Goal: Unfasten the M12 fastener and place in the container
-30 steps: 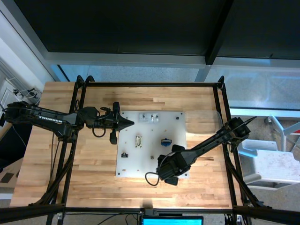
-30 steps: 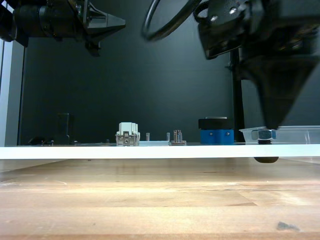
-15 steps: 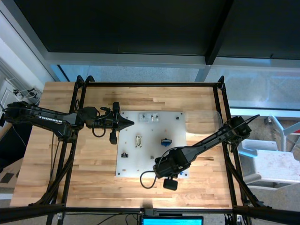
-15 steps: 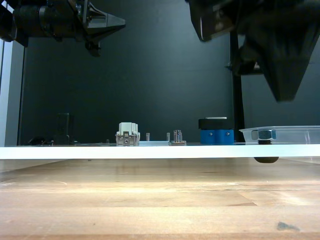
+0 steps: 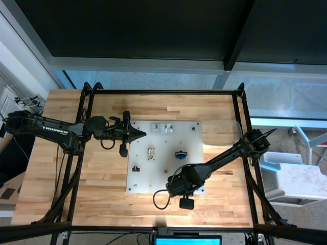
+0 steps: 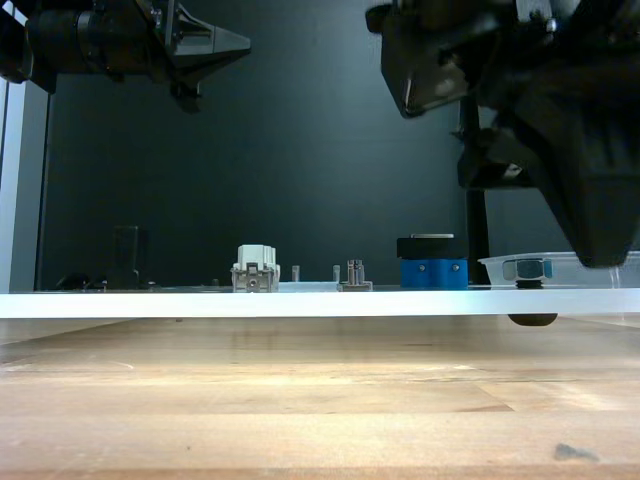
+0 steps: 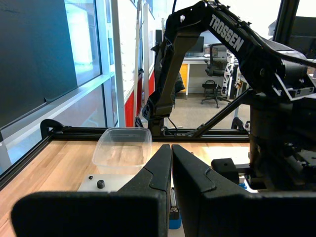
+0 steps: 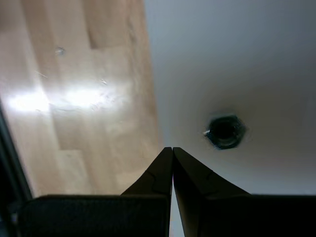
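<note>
The right gripper (image 8: 172, 148) is pulling up and away from the M12 fastener (image 8: 225, 132). One second ago its tip was sitting right on the nut, and now it is hanging higher and off to one side. Its two fingers are pressing together with nothing between them.

In the right wrist view, the tips are pointing down at the edge of the white board (image 5: 153, 173), where white meets wood. The nut is lying a little further in on the board, beside the tips and not under them. In the low view, the silver nut (image 6: 527, 269) is sitting on its stud (image 6: 528, 284), flat, with its hole facing up. The stud is standing straight up.

So I am thinking the gripper is going to need to open, slide sideways over the nut, and come straight down again.

Further back, the container (image 5: 222, 131) is waiting on the wood just beside the board's far right side. It is looking empty in the left wrist view.

The left gripper (image 5: 140, 134) is hanging by the board's far left edge, well apart from the nut, with its fingers (image 7: 158, 165) closed. The right arm is much nearer.
</note>
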Motion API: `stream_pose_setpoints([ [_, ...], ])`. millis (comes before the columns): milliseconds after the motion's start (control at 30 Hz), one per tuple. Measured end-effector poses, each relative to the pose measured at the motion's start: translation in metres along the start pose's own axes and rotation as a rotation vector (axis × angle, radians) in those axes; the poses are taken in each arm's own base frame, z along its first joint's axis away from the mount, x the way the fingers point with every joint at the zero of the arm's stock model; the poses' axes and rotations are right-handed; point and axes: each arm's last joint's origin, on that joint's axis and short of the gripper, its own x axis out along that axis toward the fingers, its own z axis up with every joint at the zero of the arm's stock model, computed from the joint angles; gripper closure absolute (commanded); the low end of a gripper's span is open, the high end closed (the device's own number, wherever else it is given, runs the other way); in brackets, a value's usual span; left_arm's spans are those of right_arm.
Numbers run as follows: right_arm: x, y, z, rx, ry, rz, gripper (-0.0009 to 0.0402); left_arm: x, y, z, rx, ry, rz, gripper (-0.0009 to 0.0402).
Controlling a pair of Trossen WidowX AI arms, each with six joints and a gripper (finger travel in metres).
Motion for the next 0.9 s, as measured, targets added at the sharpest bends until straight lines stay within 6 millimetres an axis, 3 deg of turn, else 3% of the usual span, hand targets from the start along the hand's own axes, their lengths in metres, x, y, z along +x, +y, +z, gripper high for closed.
stream_pose_setpoints([
  [367, 0.0, -0.006, 0.002, 0.0, -0.021, -0.059, 0.0393, 0.0, 0.0, 0.0, 0.0, 0.0, 0.0, 0.0393],
  [600, -0.016, -0.021, -0.004, 0.083, -0.1, -0.397, 0.0393, 0.0, 0.0, 0.0, 0.0, 0.0, 0.0, 0.0393],
  [900, -0.026, -0.019, -0.006, 0.107, -0.083, -0.357, 0.0393, 0.0, 0.0, 0.0, 0.0, 0.0, 0.001, 0.0393],
])
